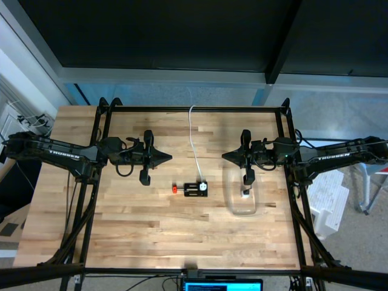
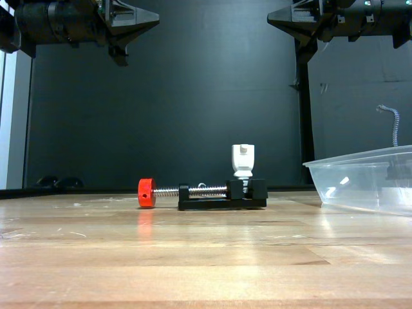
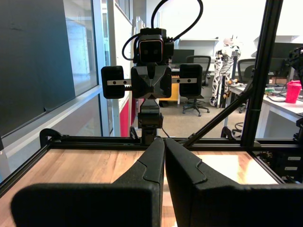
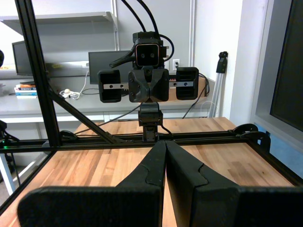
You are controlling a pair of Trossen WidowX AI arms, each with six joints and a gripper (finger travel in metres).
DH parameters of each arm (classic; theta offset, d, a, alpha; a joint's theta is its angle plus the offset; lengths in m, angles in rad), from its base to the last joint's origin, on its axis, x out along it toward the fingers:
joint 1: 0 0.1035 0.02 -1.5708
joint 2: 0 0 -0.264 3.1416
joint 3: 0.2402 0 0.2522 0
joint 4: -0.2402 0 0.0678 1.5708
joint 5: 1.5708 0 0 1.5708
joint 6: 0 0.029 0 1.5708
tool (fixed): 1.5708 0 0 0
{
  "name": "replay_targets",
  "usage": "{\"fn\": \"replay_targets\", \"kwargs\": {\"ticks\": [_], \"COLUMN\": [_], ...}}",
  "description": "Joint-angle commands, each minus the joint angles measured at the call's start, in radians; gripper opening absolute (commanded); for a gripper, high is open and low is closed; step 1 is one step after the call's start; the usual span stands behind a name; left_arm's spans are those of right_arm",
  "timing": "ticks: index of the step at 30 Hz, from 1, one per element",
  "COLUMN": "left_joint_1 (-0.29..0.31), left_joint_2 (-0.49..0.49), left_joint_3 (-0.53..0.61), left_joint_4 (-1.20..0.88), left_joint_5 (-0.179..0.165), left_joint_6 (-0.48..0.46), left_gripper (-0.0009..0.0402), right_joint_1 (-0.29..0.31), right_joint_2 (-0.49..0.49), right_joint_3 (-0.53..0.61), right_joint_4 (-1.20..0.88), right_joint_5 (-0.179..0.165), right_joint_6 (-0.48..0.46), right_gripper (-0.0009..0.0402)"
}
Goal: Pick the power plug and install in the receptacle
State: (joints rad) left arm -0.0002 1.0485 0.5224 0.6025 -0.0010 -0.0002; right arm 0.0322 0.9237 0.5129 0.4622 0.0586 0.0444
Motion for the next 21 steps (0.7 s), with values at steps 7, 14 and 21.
{"fn": "replay_targets", "kwargs": {"ticks": [7,14,21], "left_joint_1": [0.0,0.0,0.0], "left_joint_2": [0.0,0.0,0.0], "left_joint_3": [0.0,0.0,0.0], "left_joint_4": [0.0,0.0,0.0], "left_joint_5": [0.0,0.0,0.0], "left_joint_6": [0.0,0.0,0.0], "left_gripper": [0.0,0.0,0.0], "right_joint_1": [0.001,0.001,0.003], "right_joint_2": [0.0,-0.005,-0.021], "right_joint_3": [0.0,0.007,0.137], "right_joint_4": [0.0,-0.012,-0.375], "right_joint_5": [0.0,-0.008,-0.034], "right_joint_6": [0.001,0.005,0.003], "right_gripper": [0.0,0.0,0.0]}}
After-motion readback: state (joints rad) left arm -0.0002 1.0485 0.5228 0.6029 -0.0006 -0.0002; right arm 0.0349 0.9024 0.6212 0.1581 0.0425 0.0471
